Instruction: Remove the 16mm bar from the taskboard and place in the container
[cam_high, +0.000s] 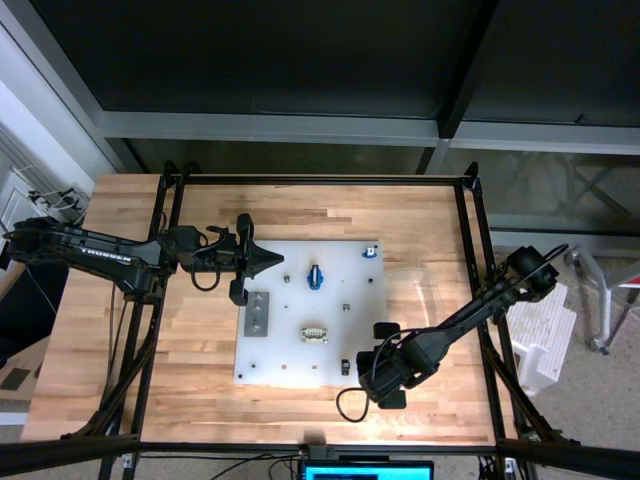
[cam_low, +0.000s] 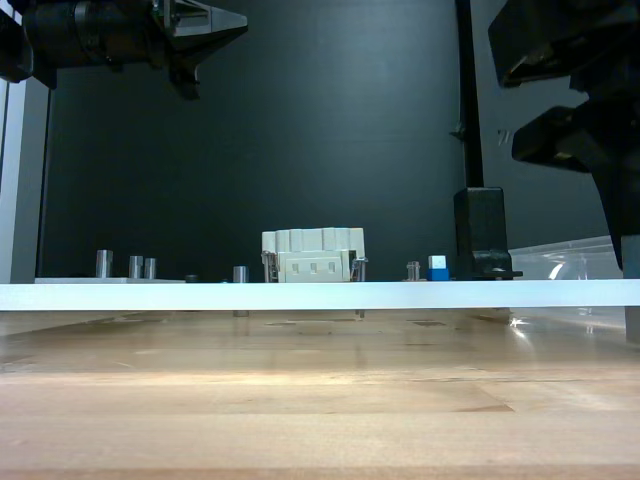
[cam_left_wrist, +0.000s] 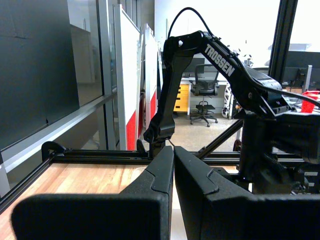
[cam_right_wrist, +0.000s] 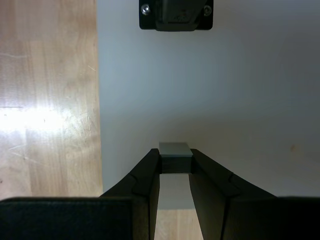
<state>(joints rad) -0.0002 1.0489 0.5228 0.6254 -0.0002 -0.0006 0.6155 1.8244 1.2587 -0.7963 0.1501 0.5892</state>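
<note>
Pinching small grey stubby 16mm bar (cam_right_wrist: 175, 151) between its two fingers, right tool (cam_right_wrist: 175, 161) is hovering above near-right corner of large flat white square taskboard (cam_high: 290, 355), close to where board edge is meeting wooden bench (cam_high: 200, 400). Bar is staying apart from black fitting (cam_right_wrist: 176, 15) on board. Small clear plastic container (cam_high: 418, 290) is sitting on bench just beside board's right edge, away from bar. Left tool (cam_high: 272, 262) is hanging over board's far-left edge, fingers pressed together, gripping nothing.
</note>
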